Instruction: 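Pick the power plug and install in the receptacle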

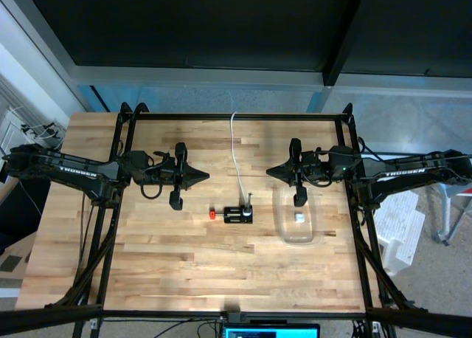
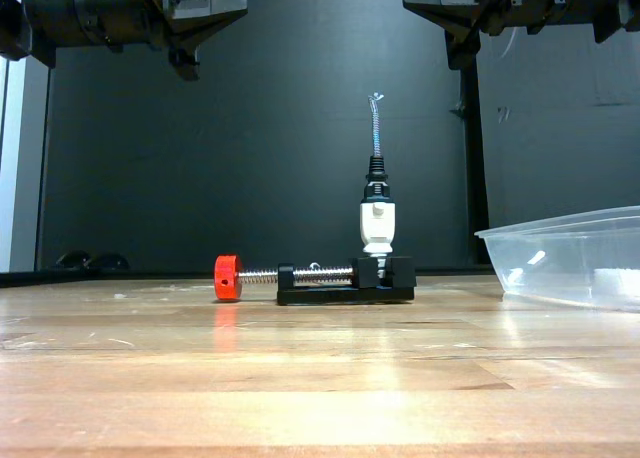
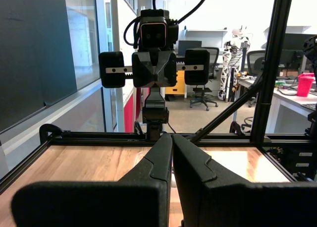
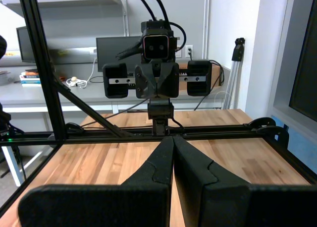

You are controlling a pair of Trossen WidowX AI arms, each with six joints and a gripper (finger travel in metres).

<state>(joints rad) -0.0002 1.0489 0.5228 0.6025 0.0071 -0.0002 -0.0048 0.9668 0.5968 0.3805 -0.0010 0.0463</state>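
The wooden table [image 1: 184, 257] carries a black clamp [image 1: 237, 215] near its middle, its red knob [image 1: 212, 214] pointing left. A white cable [image 1: 236, 150] runs from the clamp to the far edge. A clear tray [image 1: 297, 241] sits just right of the clamp. A black frame [image 1: 236, 117] borders the top. The left gripper [image 1: 205, 176] and right gripper [image 1: 269, 173] hang above the table, fingers pressed together.

Left hand [image 3: 172, 137] closed above wood table [image 3: 89, 162]; right hand [image 3: 155, 78] opposite, facing it, beyond black frame rail [image 3: 99, 136].
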